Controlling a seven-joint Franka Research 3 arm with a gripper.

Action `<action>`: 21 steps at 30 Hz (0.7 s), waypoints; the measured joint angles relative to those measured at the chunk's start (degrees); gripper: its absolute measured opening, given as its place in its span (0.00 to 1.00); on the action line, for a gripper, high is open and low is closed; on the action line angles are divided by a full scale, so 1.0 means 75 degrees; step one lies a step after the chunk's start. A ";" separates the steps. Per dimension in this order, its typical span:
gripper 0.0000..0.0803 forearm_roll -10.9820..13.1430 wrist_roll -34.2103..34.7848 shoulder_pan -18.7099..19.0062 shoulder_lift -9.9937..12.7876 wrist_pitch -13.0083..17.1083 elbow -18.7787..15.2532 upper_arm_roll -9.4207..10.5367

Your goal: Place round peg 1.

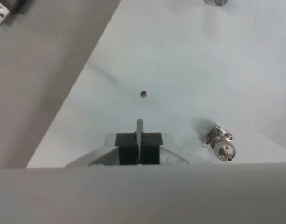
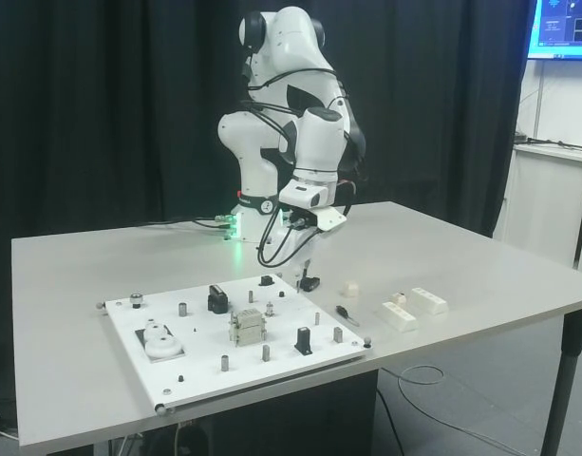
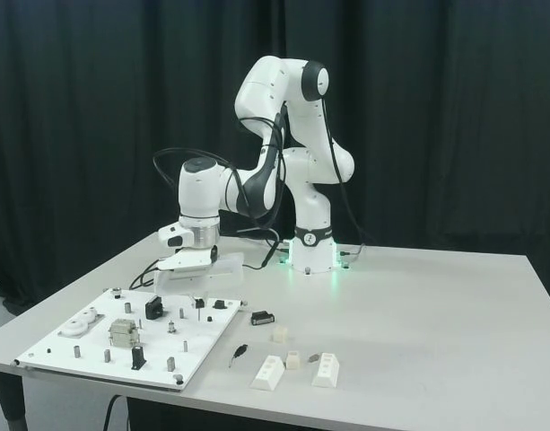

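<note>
Up above the white board (image 2: 272,366), my gripper (image 1: 139,154) pinches round peg 1 (image 1: 139,133) between its black pads (image 1: 125,148), the thin rod poking out past them. Its tip hangs just short of a small hole (image 1: 143,94) in the board, and further right a metal connector (image 1: 220,143) stands on the same surface.

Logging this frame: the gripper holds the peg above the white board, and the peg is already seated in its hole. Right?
Not quite. The gripper does hold the peg above the white board, but the peg is not seated: the wrist view shows the hole open and bare, apart from the peg's tip.
</note>
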 joint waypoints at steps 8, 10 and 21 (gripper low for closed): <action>0.02 0.0171 0.0000 0.0077 0.0000 0.0001 -0.0038 0.0015; 0.02 0.0233 0.0000 0.0129 0.0000 0.0000 -0.0055 0.0017; 0.02 0.0497 0.0000 0.0594 -0.0043 0.0000 -0.0168 0.0025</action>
